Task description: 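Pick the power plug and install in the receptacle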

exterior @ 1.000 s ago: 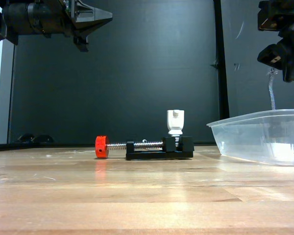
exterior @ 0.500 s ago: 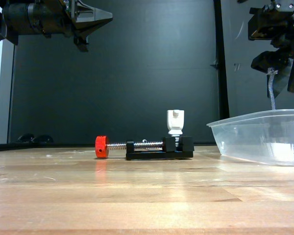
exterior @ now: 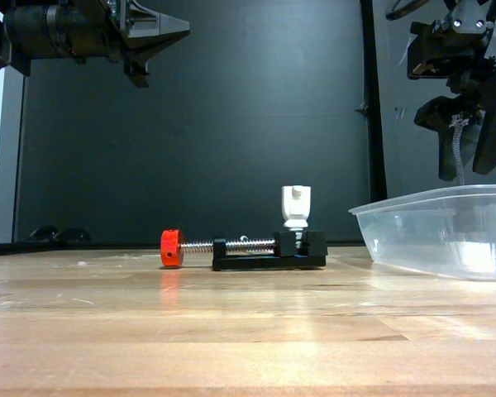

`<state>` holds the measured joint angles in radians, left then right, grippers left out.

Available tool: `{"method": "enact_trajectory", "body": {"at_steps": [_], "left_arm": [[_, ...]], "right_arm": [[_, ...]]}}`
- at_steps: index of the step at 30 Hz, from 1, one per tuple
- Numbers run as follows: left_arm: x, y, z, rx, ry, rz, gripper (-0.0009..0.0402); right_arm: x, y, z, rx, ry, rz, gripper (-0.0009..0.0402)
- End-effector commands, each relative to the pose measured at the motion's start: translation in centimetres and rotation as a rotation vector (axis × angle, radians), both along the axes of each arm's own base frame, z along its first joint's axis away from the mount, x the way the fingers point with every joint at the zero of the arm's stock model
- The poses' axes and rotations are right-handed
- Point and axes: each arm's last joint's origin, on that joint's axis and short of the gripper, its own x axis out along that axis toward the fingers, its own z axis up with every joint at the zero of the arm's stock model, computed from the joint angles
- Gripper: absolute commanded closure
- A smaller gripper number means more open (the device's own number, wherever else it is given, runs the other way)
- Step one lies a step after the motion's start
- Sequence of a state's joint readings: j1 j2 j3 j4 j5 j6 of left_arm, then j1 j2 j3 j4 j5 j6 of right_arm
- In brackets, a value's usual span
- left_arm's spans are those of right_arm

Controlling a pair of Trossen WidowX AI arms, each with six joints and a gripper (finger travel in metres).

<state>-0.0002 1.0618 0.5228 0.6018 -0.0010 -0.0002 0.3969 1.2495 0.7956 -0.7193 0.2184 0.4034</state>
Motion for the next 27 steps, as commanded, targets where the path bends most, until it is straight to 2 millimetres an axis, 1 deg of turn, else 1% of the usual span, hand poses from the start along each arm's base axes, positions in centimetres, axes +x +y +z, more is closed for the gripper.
{"method": "enact_trajectory", "body": {"at_steps": [1,10,15,27], "left_arm": [[0.0,0.0,0.0,0.0,0.0,0.0,0.0393],[0.0,0.0,0.0,0.0,0.0,0.0,0.0393],[0.0,0.0,0.0,0.0,0.0,0.0,0.0393],[0.0,0.0,0.0,0.0,0.0,0.0,0.0393]], "right_arm": [[0.1,0.1,-0.5,0.0,0.004,0.003,0.0155],[0.8,0.5,-1.5,-0.003,0.029,0.015,0.0155],[0.7,0.7,-1.7,-0.005,0.034,0.018,0.0156],[0.6,0.8,-2.1,-0.006,0.022,0.022,0.0185]]}}
